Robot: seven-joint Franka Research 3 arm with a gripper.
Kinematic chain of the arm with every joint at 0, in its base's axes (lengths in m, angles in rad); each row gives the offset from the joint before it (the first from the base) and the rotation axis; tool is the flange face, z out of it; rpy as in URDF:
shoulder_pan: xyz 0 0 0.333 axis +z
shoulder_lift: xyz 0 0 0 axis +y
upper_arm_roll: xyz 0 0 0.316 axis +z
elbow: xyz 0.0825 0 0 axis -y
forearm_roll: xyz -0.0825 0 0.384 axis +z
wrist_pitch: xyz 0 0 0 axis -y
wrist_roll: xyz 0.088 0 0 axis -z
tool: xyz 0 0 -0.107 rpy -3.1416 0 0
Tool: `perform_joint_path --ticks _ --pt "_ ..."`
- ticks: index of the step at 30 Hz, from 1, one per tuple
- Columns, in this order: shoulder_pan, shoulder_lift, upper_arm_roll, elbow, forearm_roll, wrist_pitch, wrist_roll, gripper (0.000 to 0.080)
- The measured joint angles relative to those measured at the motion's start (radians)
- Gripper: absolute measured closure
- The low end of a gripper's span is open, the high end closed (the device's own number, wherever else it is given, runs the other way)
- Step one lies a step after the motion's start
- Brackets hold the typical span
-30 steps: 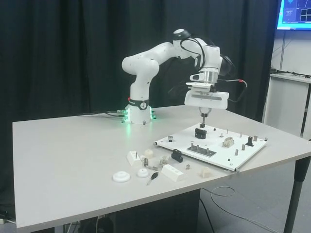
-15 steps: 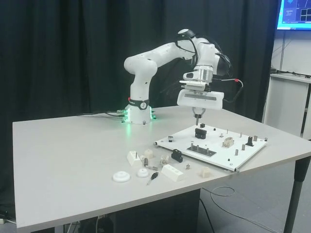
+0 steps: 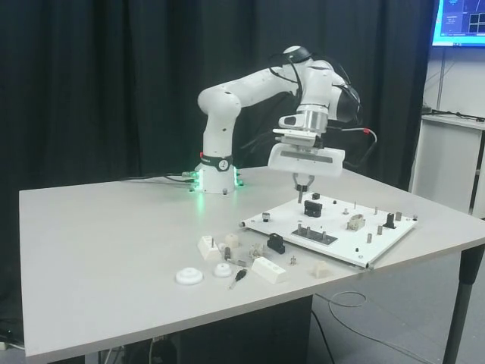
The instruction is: Place square peg 2.
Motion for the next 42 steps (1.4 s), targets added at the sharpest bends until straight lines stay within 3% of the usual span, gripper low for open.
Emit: perform_joint_path --ticks 16,28,42 --pt "-0.170 0.001 0.048 0.054 0.031 -0.008 -0.187 0.0712" --pt "-0.268 0.027 0.050 0.064 0.098 -0.008 -0.415 0.0712" --pt "-0.345 0.033 0.047 0.087 0.111 -0.067 -0.622 0.0712"
